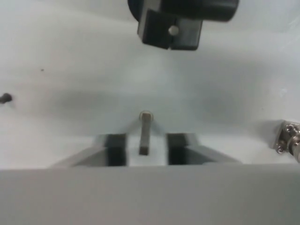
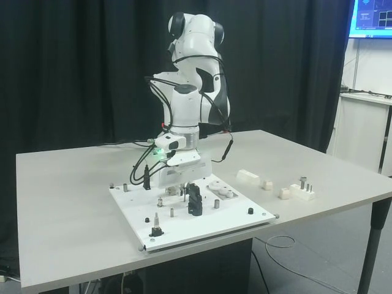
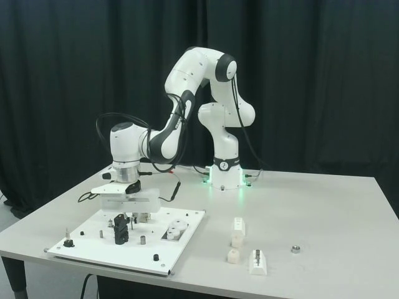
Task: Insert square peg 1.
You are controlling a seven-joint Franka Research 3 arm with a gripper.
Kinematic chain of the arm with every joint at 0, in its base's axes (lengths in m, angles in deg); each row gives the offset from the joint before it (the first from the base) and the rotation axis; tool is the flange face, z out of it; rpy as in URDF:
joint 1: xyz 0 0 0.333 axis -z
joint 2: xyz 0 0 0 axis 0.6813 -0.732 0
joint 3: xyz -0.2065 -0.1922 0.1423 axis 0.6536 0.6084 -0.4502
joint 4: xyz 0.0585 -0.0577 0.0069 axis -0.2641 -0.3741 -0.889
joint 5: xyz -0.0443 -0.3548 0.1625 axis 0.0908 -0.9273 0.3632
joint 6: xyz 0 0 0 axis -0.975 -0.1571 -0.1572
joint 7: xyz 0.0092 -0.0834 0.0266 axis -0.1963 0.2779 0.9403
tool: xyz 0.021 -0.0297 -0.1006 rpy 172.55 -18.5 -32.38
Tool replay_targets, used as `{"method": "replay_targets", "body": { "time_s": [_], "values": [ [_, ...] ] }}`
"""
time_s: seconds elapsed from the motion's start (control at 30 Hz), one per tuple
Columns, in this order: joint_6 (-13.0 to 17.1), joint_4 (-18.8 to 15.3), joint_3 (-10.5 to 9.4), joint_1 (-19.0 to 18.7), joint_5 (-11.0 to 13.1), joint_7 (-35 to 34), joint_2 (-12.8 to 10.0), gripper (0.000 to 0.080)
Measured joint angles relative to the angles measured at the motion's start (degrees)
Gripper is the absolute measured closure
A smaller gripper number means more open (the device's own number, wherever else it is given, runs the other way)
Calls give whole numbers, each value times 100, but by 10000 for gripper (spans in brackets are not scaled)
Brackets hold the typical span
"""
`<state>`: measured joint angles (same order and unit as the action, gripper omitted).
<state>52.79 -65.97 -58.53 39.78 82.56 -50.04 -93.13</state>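
tool (image 1: 146,157) spread, straddling upright square peg (image 1: 145,134) on white board (image 1: 70,84) | peg not gripped | grasp, insertion seemingly left

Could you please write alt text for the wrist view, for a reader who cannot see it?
A slim square peg stands upright on the white board, centred between the two fingers of the gripper, which sit apart on either side of it. A black block lies beyond it.
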Motion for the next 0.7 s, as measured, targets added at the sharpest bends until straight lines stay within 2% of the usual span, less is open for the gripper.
{"method": "replay_targets", "body": {
  "time_s": [0.17, 0.2, 0.47, 0.5, 0.67, 0.7],
  "values": [
    [7, -6, -2, -1, 0, 16, -11, 658],
    [7, -6, -2, -1, 0, 17, -13, 350],
    [7, -6, -1, -4, 0, 17, -20, 350],
    [7, -6, -1, -4, 0, 17, -20, 28],
    [2, -6, 4, -4, 0, 17, -20, 28],
    [1, -6, 6, -4, 0, 17, -19, 8]
  ]
}}
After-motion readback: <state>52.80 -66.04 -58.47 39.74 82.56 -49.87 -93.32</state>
